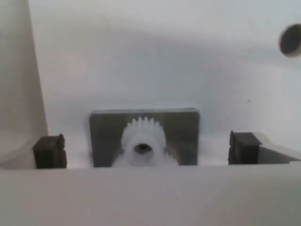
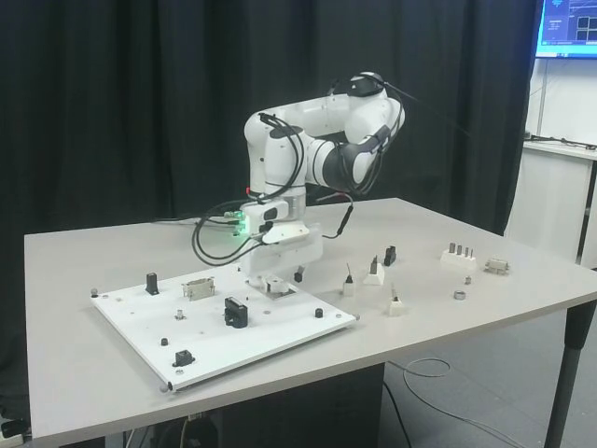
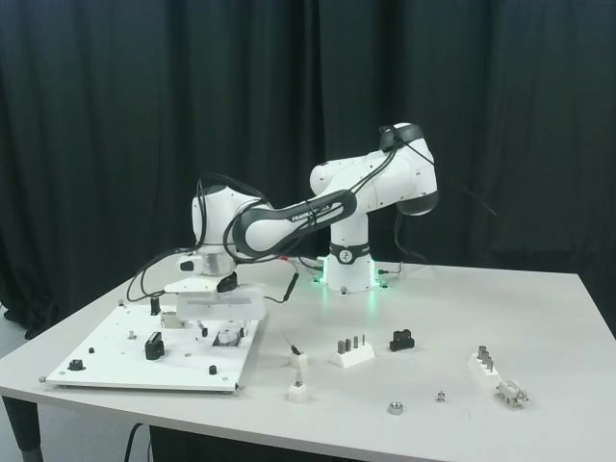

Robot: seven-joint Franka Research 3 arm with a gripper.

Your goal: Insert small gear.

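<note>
My pincer [image 1: 146, 150] hung low over the flat white assembly board [image 2: 140, 322], which lay on the grey desk [image 2: 75, 271] toward its front left corner in the first room view. The two black finger pads [image 1: 49, 151] stood spread wide, one each side of the small white toothed plastic gear [image 1: 143, 141], neither touching it. The gear sat on a grey metal rectangular plate [image 1: 108, 136] set in the board, its bore facing up at the wrist camera. I could not tell whether it was already down on a peg or only resting on top.

Risks as I judged them:
- Gear only half seated. With the fingers apart nothing held it, so a nudge could tip it or leave it cocked on the peg.
- If I closed to re-grip, the pads looked well apart from the teeth; an off-centre close would push the gear sideways before both pads met it, and it could skid off the plate.
- Pressing down without the bore lined up could jam it or chip the teeth.
- Lifting away at an angle, a pad could catch the teeth and pull the gear out.
- The black blocks [image 2: 234, 313] standing on the board were near; a sideways move at this height could hit one.
</note>
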